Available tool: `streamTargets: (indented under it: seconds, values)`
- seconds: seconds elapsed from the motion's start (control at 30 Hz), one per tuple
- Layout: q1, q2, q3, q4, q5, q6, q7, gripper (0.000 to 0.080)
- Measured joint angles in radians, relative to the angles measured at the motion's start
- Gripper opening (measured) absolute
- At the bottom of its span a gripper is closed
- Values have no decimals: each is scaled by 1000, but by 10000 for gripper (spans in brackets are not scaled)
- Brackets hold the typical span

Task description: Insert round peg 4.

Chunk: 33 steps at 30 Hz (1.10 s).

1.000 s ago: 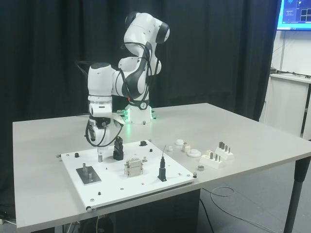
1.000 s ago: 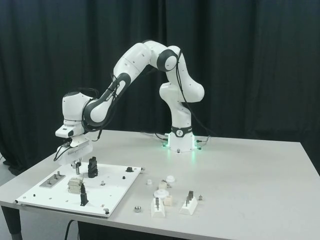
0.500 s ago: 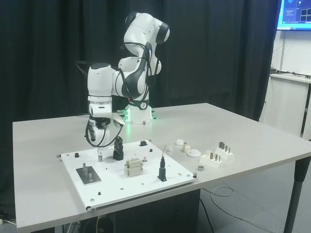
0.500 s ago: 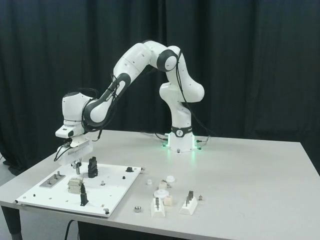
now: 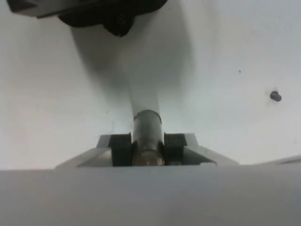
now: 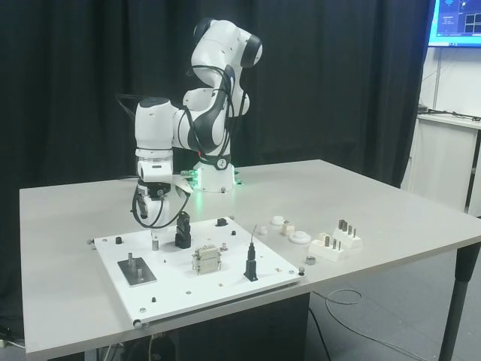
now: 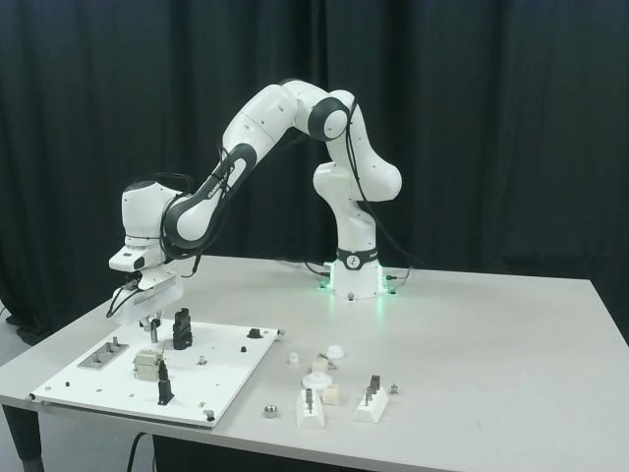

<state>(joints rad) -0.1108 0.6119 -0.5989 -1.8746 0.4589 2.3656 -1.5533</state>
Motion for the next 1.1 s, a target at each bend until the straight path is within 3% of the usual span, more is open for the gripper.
streamTargets:
  seconds: [1.1]
  values:
    - [0,25,7,1,7,41,0,143]
